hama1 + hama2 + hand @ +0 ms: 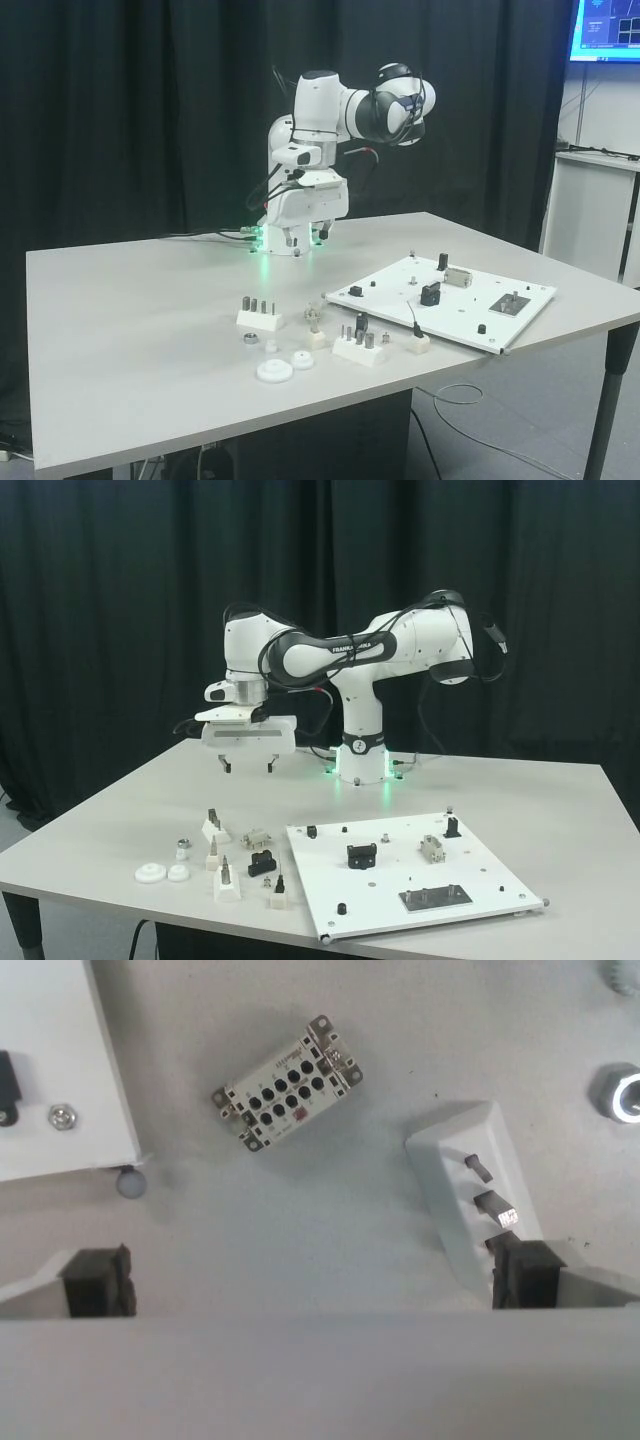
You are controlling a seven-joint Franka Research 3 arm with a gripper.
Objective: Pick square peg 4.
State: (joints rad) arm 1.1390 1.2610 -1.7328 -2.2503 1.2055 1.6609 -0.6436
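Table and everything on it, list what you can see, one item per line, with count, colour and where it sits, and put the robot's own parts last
Table: one, grey, carries everything.
Board: one, white, flat on the table's side away from the small parts, with black fixtures and a grey plate on it.
Peg holders: at least two, white blocks with upright grey pegs, near the table's front edge beside the board.
Connector block: one, white with black holes, between the board and a peg holder.
Gears: two, white, flat near the front edge.
Arm: one, white, bolted at the back, green light at its base.
Gripper: one, open, high above the table, holding nothing.
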